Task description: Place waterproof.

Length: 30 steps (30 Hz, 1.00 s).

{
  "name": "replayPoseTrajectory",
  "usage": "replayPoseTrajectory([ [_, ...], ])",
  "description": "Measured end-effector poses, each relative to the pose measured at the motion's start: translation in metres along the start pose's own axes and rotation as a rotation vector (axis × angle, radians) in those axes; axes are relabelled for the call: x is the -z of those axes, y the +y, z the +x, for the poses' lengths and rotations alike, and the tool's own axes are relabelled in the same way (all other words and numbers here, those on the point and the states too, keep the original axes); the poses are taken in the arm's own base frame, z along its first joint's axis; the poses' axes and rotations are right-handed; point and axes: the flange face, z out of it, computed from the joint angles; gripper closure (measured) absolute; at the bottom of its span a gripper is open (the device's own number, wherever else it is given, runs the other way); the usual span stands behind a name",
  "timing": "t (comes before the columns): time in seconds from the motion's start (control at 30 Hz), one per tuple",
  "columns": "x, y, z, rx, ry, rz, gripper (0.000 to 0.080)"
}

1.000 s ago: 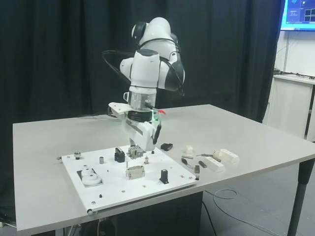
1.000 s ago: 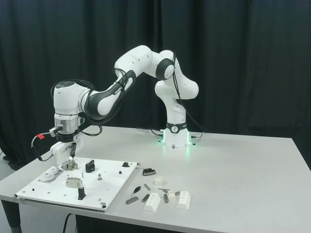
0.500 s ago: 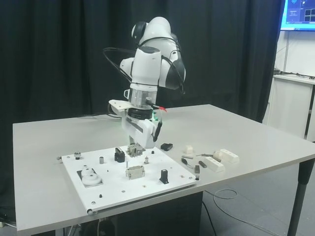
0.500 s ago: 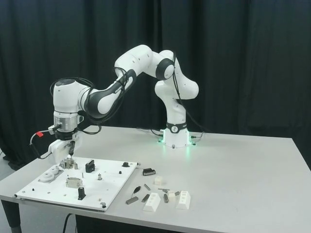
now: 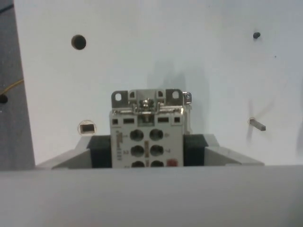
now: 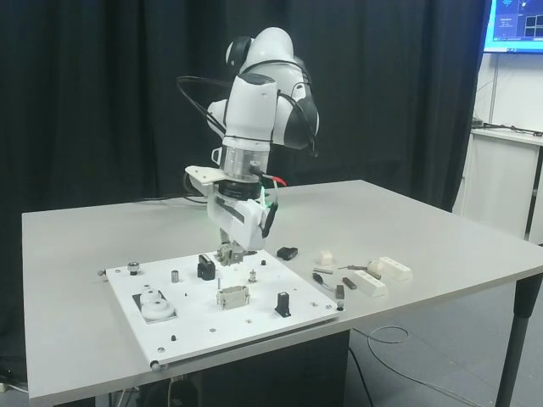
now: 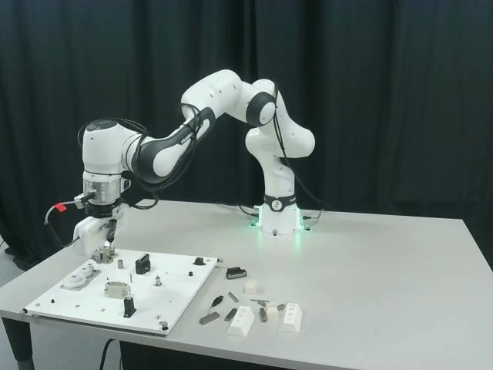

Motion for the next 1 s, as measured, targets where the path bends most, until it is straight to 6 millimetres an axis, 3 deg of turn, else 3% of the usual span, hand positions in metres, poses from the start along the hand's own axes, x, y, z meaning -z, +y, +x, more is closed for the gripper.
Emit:
replayPoseTrajectory([
  [0.6, 0.017, 0.003, -0.005, 0.011, 0.004, -0.041, 0.0490],
  [1.0, 0.050, 0.029, -0.038, 0.174, 0.022, -0.119, 0.0490],
])
